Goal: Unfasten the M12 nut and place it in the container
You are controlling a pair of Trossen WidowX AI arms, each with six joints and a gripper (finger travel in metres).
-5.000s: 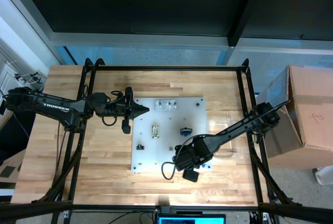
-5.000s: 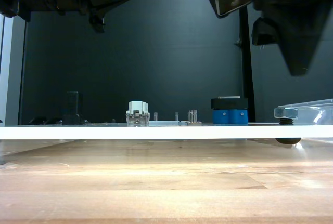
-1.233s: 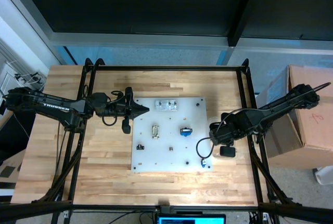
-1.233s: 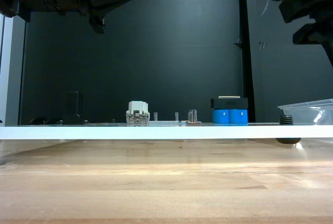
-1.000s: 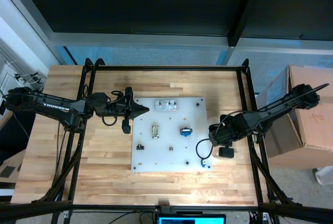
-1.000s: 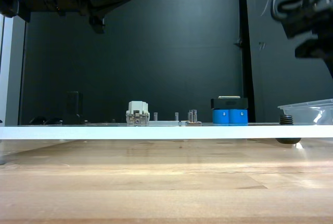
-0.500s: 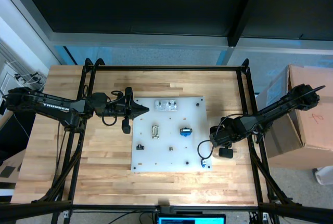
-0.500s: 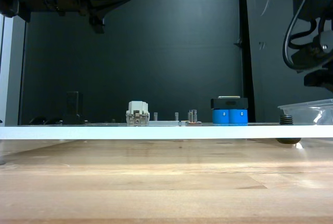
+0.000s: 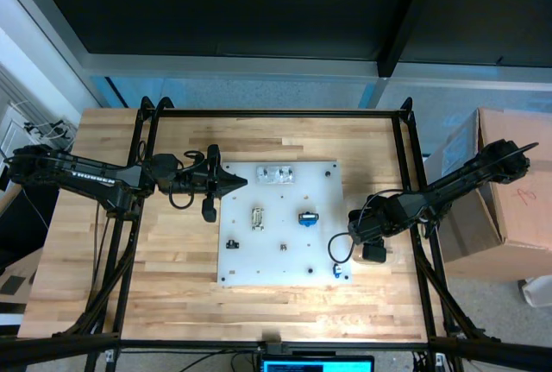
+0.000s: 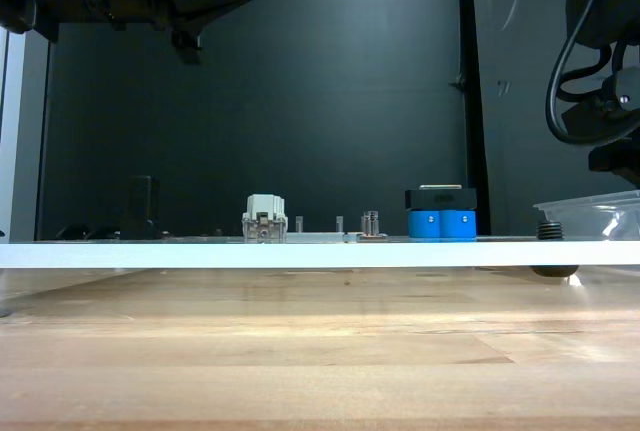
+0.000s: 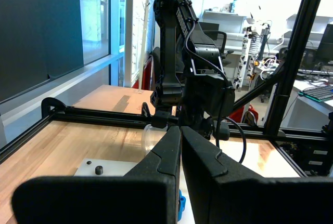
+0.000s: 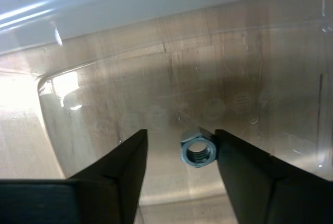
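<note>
The small silver nut (image 12: 198, 150) lies flat and free on the floor of the clear container (image 12: 130, 89). It sits between the spread fingers (image 12: 112, 182) of my right gripper (image 12: 181, 133), which is open and touches nothing. In the high view the right gripper (image 9: 360, 234) hangs over the container (image 9: 373, 202), just off the board's right edge. The black stud (image 10: 547, 232) (image 9: 312, 269) stands bare with its ribs showing. My left gripper (image 9: 241, 182) (image 11: 180, 146) is shut and empty, held high over the board's far left edge.
The white board (image 9: 259, 264) carries a blue block (image 9: 308, 217), a grey connector (image 10: 264, 221) and a silver post (image 10: 371, 223). A cardboard box (image 9: 509, 191) stands beyond the table's right edge. A black frame rail (image 9: 276, 114) rings the table.
Five seconds ago the nut sat on its stud under the right gripper; now the stud is bare. Over the last second the right gripper sank lower over the container. The left arm stayed still.
</note>
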